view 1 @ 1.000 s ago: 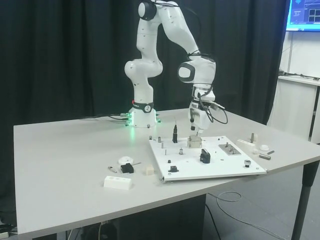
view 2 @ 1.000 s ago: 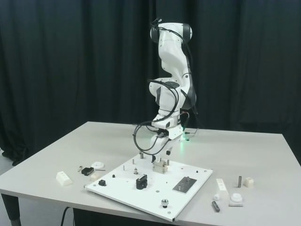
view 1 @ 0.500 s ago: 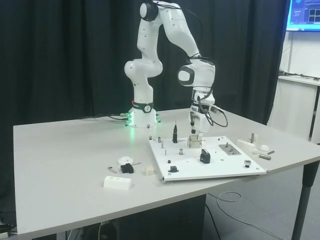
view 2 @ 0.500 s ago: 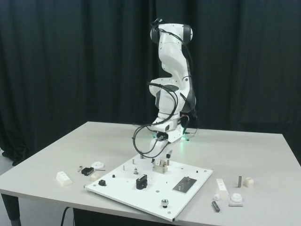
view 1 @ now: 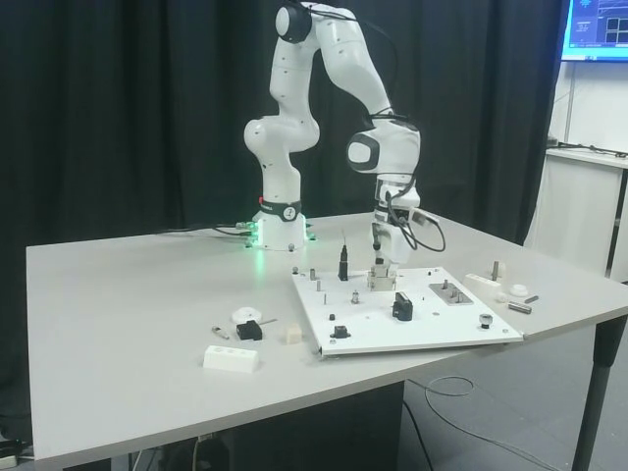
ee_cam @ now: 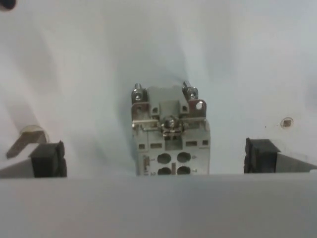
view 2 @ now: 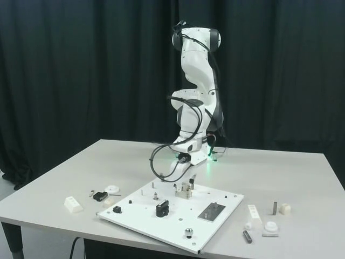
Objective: Remove waterproof.
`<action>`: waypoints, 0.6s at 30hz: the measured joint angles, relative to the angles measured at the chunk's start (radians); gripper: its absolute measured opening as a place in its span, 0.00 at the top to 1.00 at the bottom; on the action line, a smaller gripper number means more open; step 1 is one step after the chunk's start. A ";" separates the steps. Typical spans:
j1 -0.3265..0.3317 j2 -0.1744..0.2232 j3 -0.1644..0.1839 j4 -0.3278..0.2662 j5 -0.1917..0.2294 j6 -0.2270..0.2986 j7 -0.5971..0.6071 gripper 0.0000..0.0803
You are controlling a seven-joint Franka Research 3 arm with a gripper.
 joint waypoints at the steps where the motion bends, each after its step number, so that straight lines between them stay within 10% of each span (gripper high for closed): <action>1: -0.001 0.001 0.000 0.000 0.000 0.002 0.000 0.00; 18: -0.015 0.020 0.000 0.000 0.007 0.019 0.000 0.00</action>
